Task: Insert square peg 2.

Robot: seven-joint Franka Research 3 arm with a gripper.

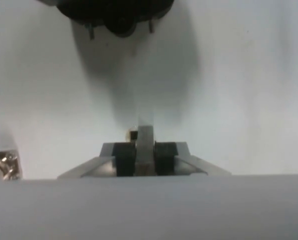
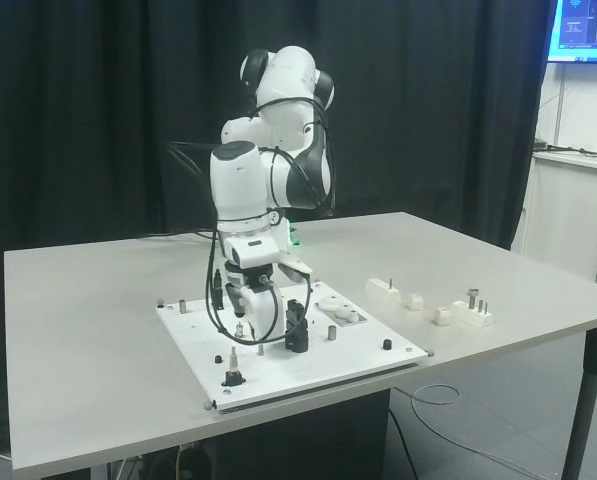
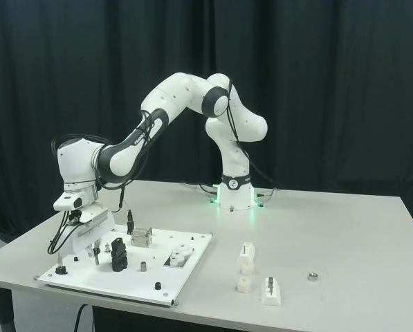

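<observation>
Gripper point(image 1: 146, 162): black pads are pinching a grey square peg point(image 1: 146, 145) — wrist view alone is showing this.
Room views: arm is reaching low over the white board point(image 2: 358, 355) on the grey table point(image 2: 98, 320); peg too small to tell.
Board point(image 3: 185, 273): small fixtures are standing around the gripper point(image 3: 95, 250).
</observation>
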